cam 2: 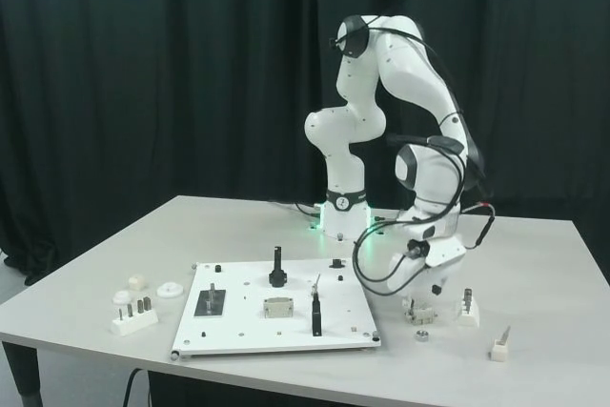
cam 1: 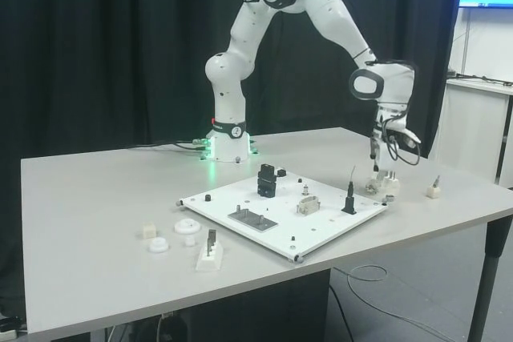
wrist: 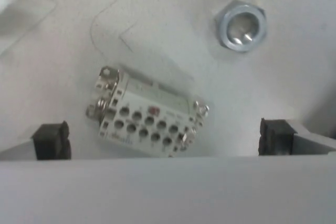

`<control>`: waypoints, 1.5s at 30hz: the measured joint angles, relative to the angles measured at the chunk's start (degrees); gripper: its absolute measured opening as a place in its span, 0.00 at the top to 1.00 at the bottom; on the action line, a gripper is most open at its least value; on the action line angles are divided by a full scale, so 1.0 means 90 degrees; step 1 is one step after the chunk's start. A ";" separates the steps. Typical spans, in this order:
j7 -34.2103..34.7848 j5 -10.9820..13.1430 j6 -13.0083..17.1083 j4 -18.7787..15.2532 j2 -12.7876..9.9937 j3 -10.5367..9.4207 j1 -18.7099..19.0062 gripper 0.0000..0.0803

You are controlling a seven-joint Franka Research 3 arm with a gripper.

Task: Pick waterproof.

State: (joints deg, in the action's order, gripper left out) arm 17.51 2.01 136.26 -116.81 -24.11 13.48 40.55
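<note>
1. the waterproof connector, a white block with rows of round pin holes and metal screws at its ends, lies flat on the grey bench, just beside the near right corner of the white assembly board as the first room view shows it.
2. the gripper hangs above the connector, fingers spread wide with one black pad on each side of it; it touches and holds nothing.
3. a metal hex nut lies on the bench near the connector, apart from it and outside the fingers' gap.
4. a small white holder with a pin stands beside the connector, and another small white block sits further from it toward the bench edge.
5. on the board stand a black post and a metal block, both clear of the connector.
</note>
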 joint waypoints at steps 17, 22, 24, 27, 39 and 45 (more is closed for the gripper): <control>0.0397 -0.0217 -0.0593 0.0062 0.0496 0.0022 -0.0005 0.00; 0.0543 -0.0236 -0.0601 0.0062 0.0527 0.0022 -0.0002 0.00; 0.0601 -0.0237 -0.0604 0.0062 0.0537 0.0021 -0.0001 0.00; 0.0664 -0.0237 -0.0605 0.0062 0.0549 0.0021 0.0001 0.00; 0.1453 -0.0235 -0.0598 0.0077 0.0566 0.0014 0.0005 0.00; 0.2415 -0.0224 -0.0566 0.0102 0.0566 0.0007 0.0005 0.00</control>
State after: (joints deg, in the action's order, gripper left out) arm 39.24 0.00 131.17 -115.89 -19.02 13.55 40.60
